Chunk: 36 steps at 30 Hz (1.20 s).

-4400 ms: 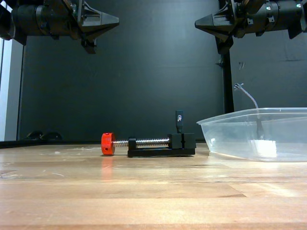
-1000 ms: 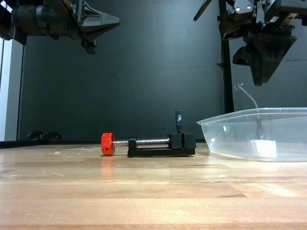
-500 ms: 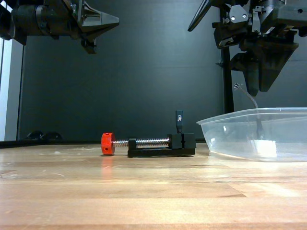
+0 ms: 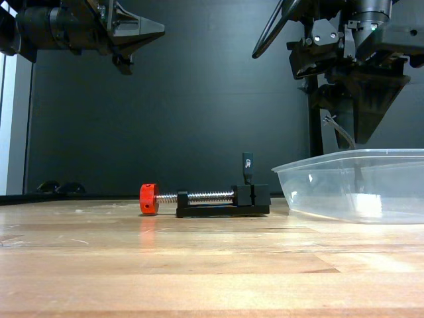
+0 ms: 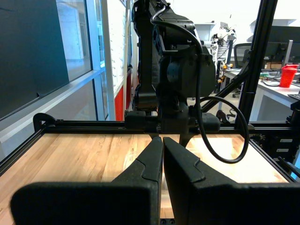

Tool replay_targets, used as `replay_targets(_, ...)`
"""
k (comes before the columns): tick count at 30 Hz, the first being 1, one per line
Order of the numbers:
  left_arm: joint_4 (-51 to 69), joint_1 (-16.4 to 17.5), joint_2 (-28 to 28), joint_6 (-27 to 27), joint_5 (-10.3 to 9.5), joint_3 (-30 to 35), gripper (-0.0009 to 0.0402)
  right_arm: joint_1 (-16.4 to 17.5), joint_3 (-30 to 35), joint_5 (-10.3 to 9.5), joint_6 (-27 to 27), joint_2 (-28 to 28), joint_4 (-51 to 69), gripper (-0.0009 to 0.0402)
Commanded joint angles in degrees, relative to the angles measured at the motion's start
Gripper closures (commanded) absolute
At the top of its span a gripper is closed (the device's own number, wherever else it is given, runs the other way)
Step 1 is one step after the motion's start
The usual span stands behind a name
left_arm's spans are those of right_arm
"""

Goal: Pick the USB-C connector and install on taskboard

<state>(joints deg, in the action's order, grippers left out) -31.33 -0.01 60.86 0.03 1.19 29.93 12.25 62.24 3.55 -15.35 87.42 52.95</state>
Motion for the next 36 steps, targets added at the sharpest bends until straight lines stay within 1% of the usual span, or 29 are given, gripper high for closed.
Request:
replay_targets(1,0.0,0.0,0.0,0.0,0.02,0.0,0.0393,0.2,-1.1,0.00,0.0,0.4,-1.2,0.0203)
replay_targets(8,0.0,0.0,0.0,0.0,0.00,0.0,0.0393,0.5,-2.6,0.20,0.2,0.4,-3.2,0.0203)
replay_targets(10,0.0,0.0,0.0,0.0,0.02,0.0,0.0393,0.6,-3.2,0.57,0.4,0.4,-3.8,0.0203)
replay_targets(11,0.0,0.0,0.0,0.0,0.02,0.0,0.0393,0.7,-3.5,1.09,0.4,0.4,-4.1,0.0203)
replay_targets(13,0.0,0.0,0.0,0.0,0.00,0.0,0.0393,0.8,-4.0,1.36,0.4,0.4,-4.6,0.0203)
replay_targets(25,0.0,0.0,0.0,0.0,0.00,0.0,0.0393,1.6,-6.3,1.14,0.4,0.4,-7.5,0.0204)
replay_targets(36,0.0,0.0,0.0,0.0,0.00,0.0,0.0393,1.8,-7.9,1.18,0.8,0.4,-10.0,0.0229)
